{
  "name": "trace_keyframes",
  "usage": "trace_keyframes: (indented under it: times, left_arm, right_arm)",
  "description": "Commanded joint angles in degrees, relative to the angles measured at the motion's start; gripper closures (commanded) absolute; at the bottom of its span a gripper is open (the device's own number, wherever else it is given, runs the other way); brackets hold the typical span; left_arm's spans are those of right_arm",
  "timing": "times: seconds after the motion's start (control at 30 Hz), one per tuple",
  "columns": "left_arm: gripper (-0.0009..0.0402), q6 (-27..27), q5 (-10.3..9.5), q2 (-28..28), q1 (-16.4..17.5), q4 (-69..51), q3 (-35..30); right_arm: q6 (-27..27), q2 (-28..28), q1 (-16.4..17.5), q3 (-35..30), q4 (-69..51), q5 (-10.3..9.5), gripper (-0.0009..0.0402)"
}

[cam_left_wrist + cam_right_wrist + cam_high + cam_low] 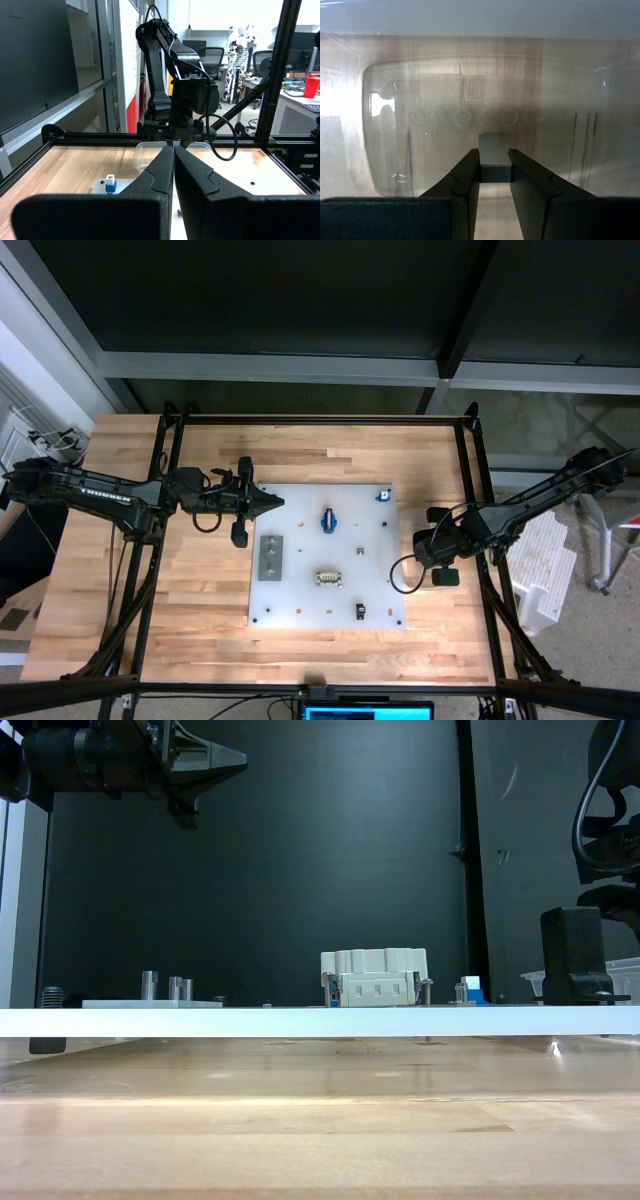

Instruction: Pick the 16mm bar and install on taskboard

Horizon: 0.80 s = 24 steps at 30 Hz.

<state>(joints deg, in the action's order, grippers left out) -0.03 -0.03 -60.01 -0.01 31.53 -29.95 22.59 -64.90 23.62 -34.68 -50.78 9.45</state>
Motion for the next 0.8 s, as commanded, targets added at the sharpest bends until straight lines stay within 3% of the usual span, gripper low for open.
trace_keyframes:
  times: [0.03,0.37,0.8]
  left_arm:
    - [0.0393,0.0,0.00,0.0,0.0,0.0,0.0]
    - [0.0393,0.0,0.00,0.0,0.0,0.0,0.0]
    - [0.0393,0.0,0.00,0.0,0.0,0.0,0.0]
  right_arm:
    - [-0.1,0.0,0.0,0.0,0.0,0.02,0.0371]
    - [0.0,0.7,0.0,-3.2,-2.3,-0.07,0.0391]
    - [-0.1,0.8,0.0,-20.2,-20.7,-0.02,0.0391]
